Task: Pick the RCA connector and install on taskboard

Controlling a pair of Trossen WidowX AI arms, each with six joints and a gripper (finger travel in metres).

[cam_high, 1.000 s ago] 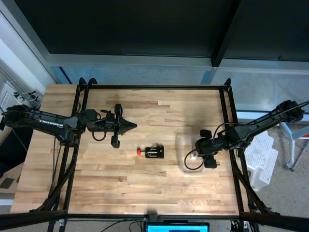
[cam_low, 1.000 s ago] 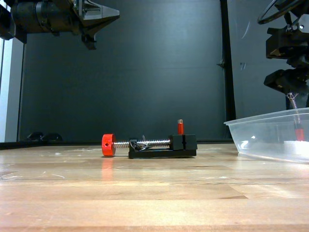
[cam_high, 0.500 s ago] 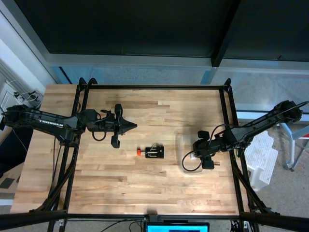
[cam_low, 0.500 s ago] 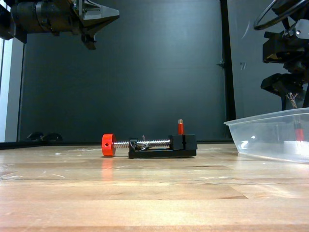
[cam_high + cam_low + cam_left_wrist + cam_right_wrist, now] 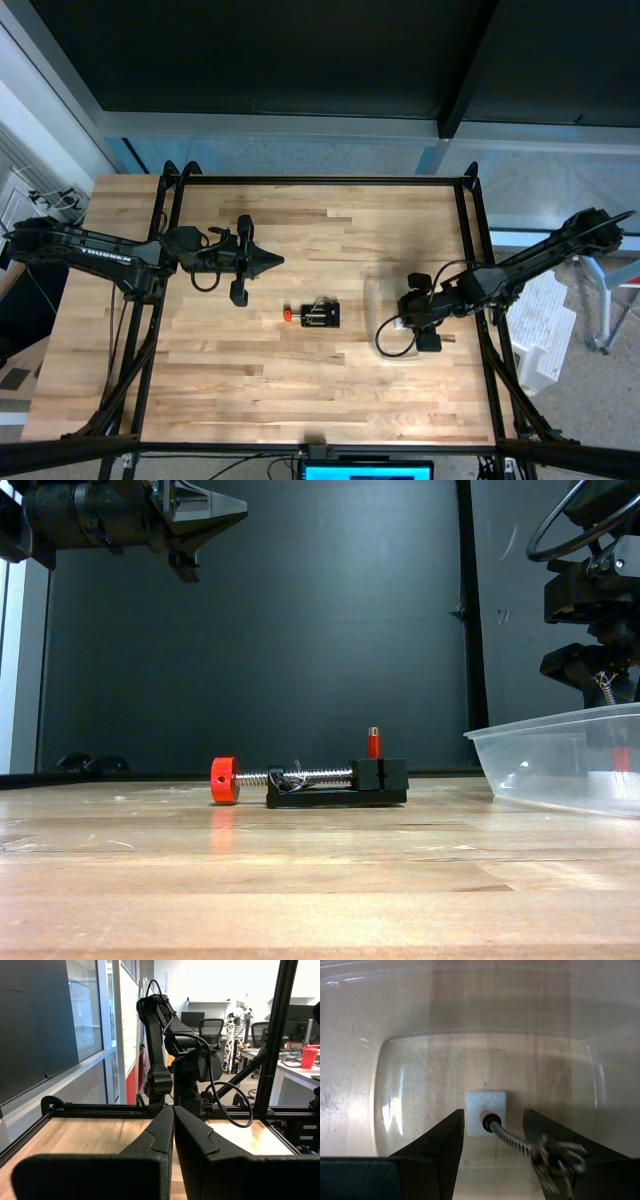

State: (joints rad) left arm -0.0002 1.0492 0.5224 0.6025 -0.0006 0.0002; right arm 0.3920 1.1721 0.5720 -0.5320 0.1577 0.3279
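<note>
Clear plastic tray (image 5: 545, 765) sits flat on the right part of the wooden table (image 5: 300, 380). A small white cube (image 5: 479, 1101) rests on the tray floor. Blue-lit monitor (image 5: 367, 470) at near edge. Loose papers (image 5: 545, 322) lie beyond the right edge.

One small black rectangular taskboard (image 5: 318, 316) with a red knob. To the right of the taskboard: one clear plastic tray (image 5: 540, 765), one small white cube (image 5: 485, 1102), one thin dark metallic RCA connector (image 5: 492, 1122). Two black grippers: the left gripper (image 5: 173, 1108) raised to the left of the taskboard, the right gripper (image 5: 492, 1114) to its right.

Glossy clear plastic tray (image 5: 545, 760), smooth pale wood table (image 5: 300, 880), matt black taskboard (image 5: 335, 785), silvery metal thread
</note>
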